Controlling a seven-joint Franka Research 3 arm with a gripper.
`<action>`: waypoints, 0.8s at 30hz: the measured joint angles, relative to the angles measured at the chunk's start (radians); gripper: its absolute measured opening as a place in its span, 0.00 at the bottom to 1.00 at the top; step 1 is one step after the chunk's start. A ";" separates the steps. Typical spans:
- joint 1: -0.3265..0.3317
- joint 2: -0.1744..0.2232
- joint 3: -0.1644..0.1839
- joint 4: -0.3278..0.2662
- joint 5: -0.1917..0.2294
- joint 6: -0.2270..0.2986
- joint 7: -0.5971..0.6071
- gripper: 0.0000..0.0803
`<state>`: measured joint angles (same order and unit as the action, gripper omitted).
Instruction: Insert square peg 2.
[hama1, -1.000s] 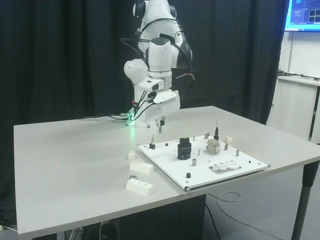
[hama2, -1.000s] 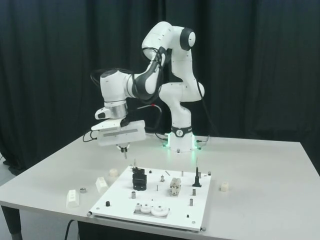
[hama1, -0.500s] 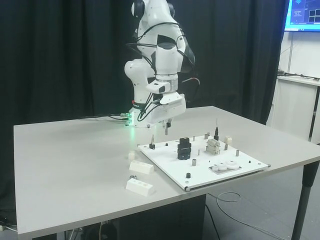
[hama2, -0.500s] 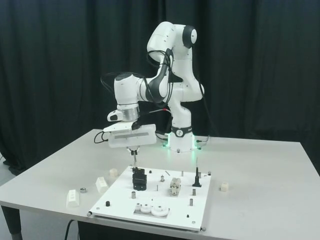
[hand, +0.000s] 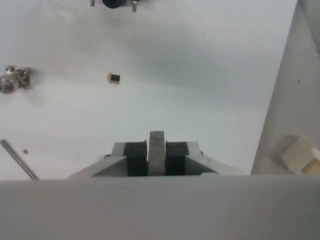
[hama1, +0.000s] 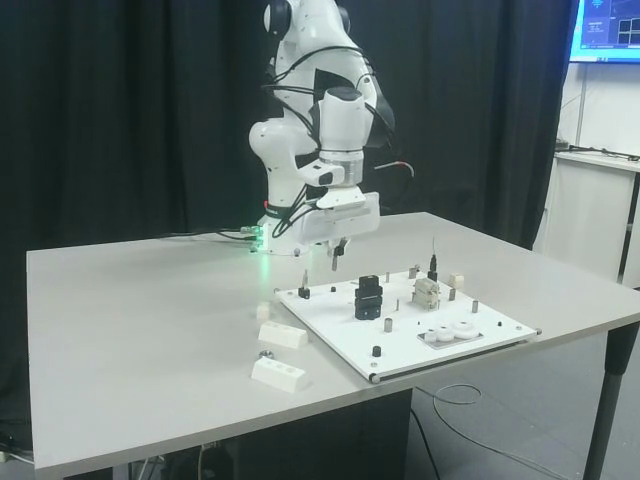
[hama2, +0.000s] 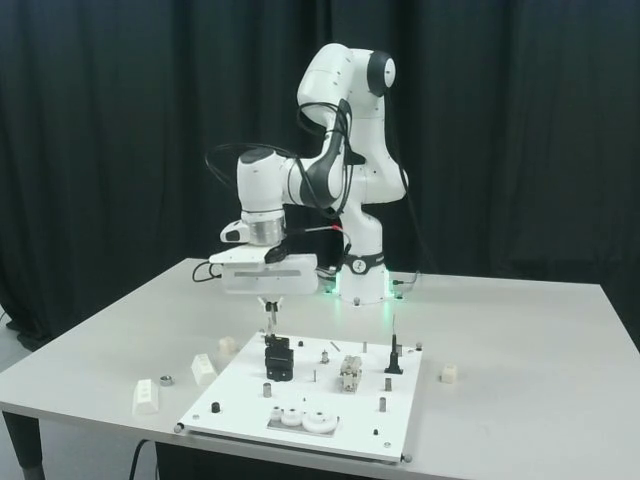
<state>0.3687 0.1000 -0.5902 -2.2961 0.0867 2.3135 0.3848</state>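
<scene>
- I am holding the end effector (hand: 156, 159) clamped on the grey square peg (hand: 156, 150), long axis vertical.
- I am aiming it toward the square socket (hand: 114, 77) in the white board (hand: 200, 75), lying well ahead and aside.

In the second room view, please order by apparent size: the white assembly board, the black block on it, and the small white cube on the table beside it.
1. White assembly board
2. Black block
3. Small white cube, only slightly smaller than the block
</scene>
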 joint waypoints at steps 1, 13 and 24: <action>0.003 0.001 0.000 0.000 -0.001 0.001 0.006 0.09; 0.037 0.048 0.009 -0.005 -0.002 0.090 0.071 0.09; 0.046 0.077 0.033 -0.007 -0.002 0.146 0.124 0.09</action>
<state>0.4145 0.1770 -0.5576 -2.3028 0.0850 2.4593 0.5090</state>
